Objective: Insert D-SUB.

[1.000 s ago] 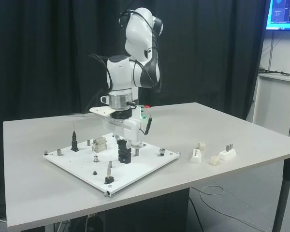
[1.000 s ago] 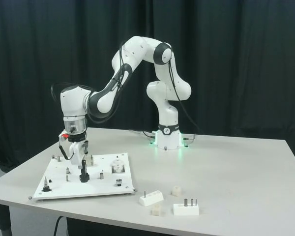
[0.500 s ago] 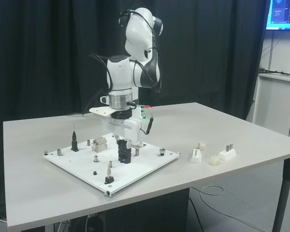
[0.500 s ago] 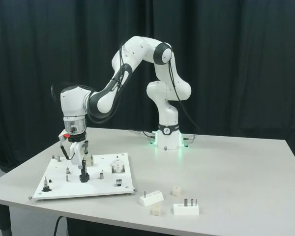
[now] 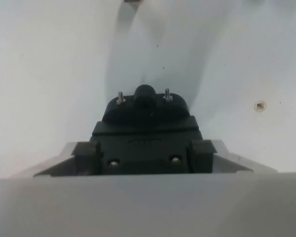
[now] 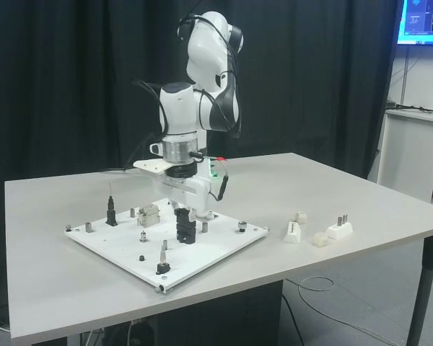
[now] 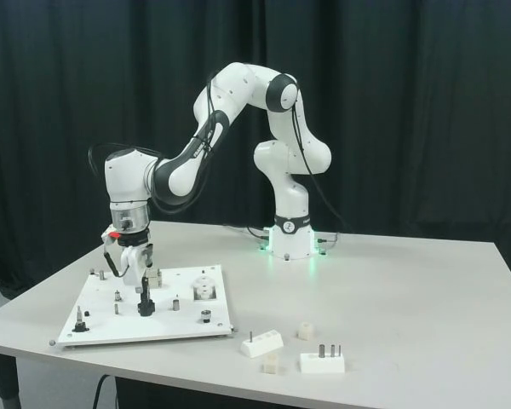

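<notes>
Here the fingers (image 6: 182, 215) are clamped on the black D-SUB (image 5: 147, 131), held upright above the white board (image 6: 216, 241).

- The plug (image 5: 145, 129) looks like matt black plastic, with two small shiny metal screws (image 5: 120, 98) on it.
- The board (image 6: 224, 241) is smooth, white and faintly glossy.
- The table (image 7: 426, 298) has a smooth, matt grey top.
- The arm (image 7: 238, 94) has glossy white plastic shells.
- The curtain (image 7: 409, 111) is black cloth hanging in folds.
</notes>
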### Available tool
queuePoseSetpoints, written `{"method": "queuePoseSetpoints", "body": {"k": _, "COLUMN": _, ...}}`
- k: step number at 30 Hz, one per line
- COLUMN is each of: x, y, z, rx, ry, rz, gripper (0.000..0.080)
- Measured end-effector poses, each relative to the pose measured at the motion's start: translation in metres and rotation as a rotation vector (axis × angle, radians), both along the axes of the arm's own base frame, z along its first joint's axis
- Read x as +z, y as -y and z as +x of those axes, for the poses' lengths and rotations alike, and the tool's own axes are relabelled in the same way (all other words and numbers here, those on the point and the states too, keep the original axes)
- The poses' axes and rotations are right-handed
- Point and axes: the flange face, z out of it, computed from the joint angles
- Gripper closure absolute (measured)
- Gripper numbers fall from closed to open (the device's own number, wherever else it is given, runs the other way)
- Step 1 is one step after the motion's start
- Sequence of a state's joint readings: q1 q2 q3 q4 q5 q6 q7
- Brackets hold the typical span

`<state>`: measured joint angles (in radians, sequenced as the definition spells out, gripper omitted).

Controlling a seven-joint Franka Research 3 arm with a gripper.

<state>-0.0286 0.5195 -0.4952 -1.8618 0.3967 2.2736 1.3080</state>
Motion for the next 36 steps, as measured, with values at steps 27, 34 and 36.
{"method": "queuePoseSetpoints", "body": {"k": 27, "x": 0.0017, "y": 0.0015, "z": 0.0010, "rx": -0.068, "ry": 0.000, "rz": -0.017, "gripper": 0.0212}}
{"method": "queuePoseSetpoints", "body": {"k": 34, "x": 0.0058, "y": 0.0017, "z": 0.0019, "rx": -0.076, "ry": 0.004, "rz": -0.024, "gripper": 0.0016}}
{"method": "queuePoseSetpoints", "body": {"k": 36, "x": 0.0072, "y": 0.0010, "z": 0.0026, "rx": -0.077, "ry": 0.005, "rz": -0.025, "gripper": 0.0016}}
